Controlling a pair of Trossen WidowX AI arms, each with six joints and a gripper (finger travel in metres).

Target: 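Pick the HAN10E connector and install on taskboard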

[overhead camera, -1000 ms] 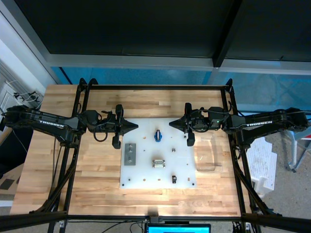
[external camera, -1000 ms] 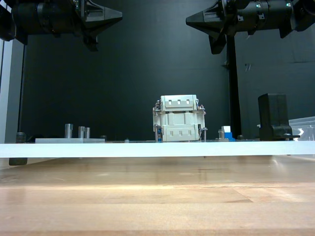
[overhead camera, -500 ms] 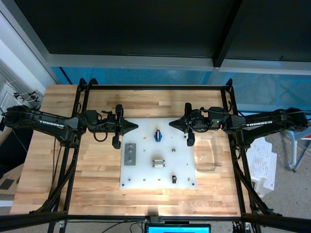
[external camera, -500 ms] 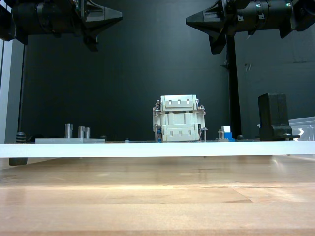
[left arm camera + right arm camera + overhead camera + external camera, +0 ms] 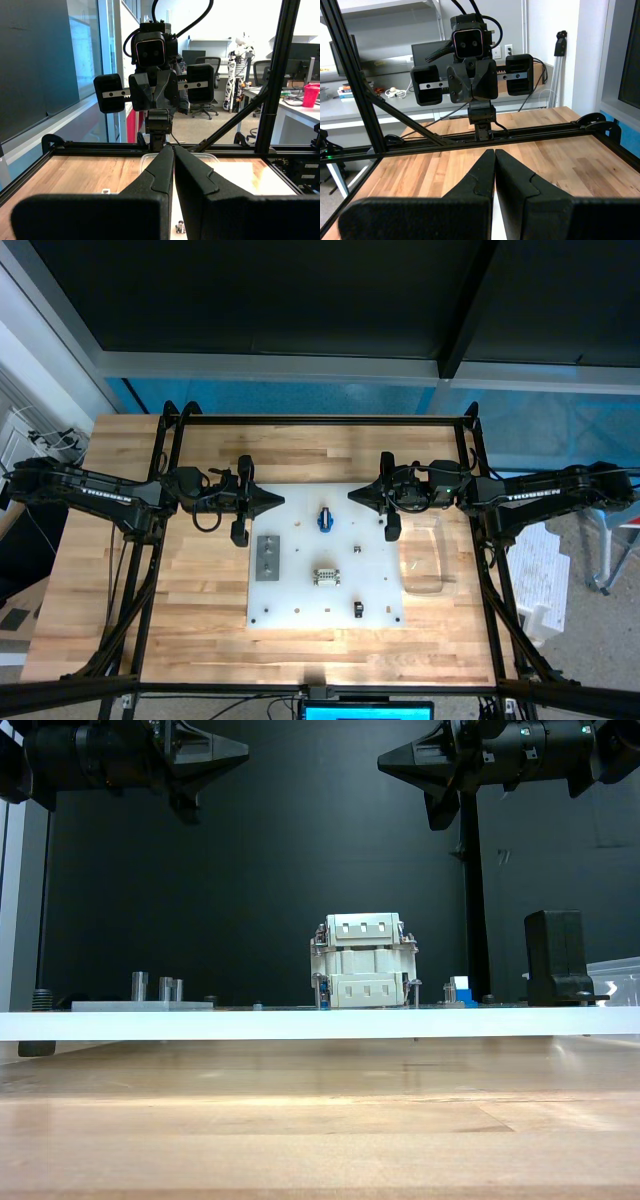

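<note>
Wooden planks make the table (image 5: 180, 590), and a black frame stands around it. On the table lies the white board (image 5: 290, 605), flat and square to the table edges. The connector (image 5: 325, 578) stands upright on the board, about at its middle and a little toward the near edge. In the low view the connector (image 5: 362, 963) is a beige block in two levels with metal clips at both ends, and it rests on the board (image 5: 300, 1023); nothing touches it.

A grey metal block (image 5: 268, 557) lies near the left edge of the board. A blue part (image 5: 325, 519) stands near the far edge, in line with the connector. A small black fitting (image 5: 359, 610) stands at the near edge, to the right of the connector. A clear tray (image 5: 425, 558) lies on the table just beside the right edge of the board.

The left gripper (image 5: 280, 500) hangs over the far left corner of the board and points inward. Its fingers (image 5: 160, 170) are pressed together and hold nothing. The right gripper (image 5: 352, 496) hangs over the far edge of the board, toward the right corner, and points at the left one. Its fingers (image 5: 482, 172) are also pressed together with nothing between them. In the low view both grippers are high above the board, well apart from the connector.
</note>
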